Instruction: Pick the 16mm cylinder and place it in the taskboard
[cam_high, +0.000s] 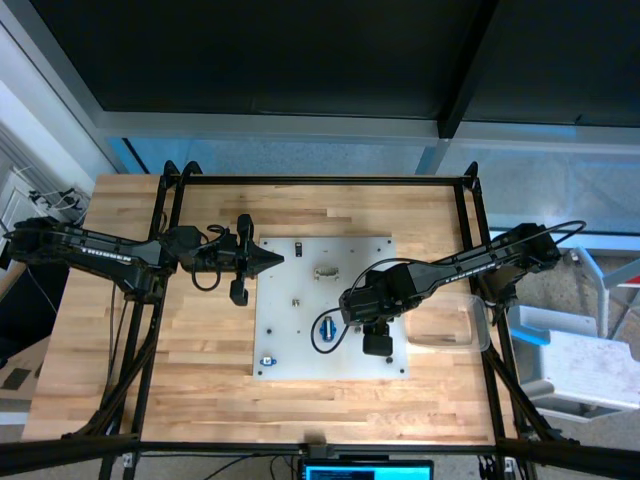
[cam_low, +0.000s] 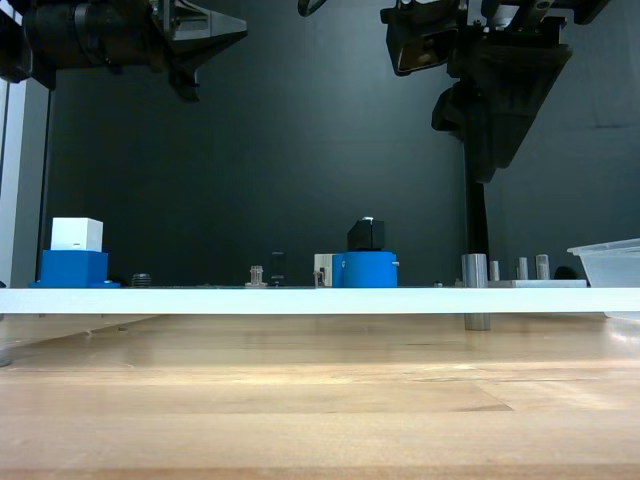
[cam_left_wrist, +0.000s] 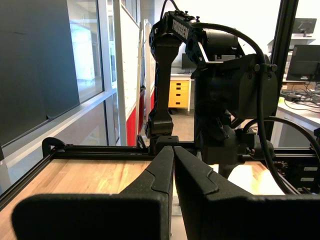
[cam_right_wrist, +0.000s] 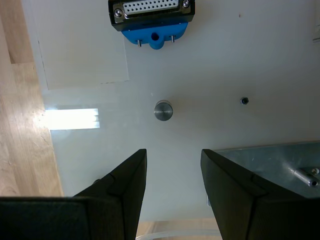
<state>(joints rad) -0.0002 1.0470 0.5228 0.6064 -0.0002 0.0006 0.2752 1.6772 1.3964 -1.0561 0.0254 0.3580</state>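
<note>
Short grey metal 16mm cylinder (cam_right_wrist: 163, 110) standing upright on the flat white square taskboard (cam_right_wrist: 250, 60). Probably rigid, light and slick, so pinch its round sides. Directly above it, right gripper (cam_right_wrist: 173, 155) spread; left gripper (cam_left_wrist: 173, 150) pressed together over the taskboard's left edge.

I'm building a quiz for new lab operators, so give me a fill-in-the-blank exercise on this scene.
1. The right gripper hangs over the taskboard with its jaws ____.
2. The left gripper, high by the taskboard's left edge, has its jaws ____.
3. The 16mm cylinder stands upright on the taskboard, held by ____ gripper.
Missing words: open; shut; neither.
</note>
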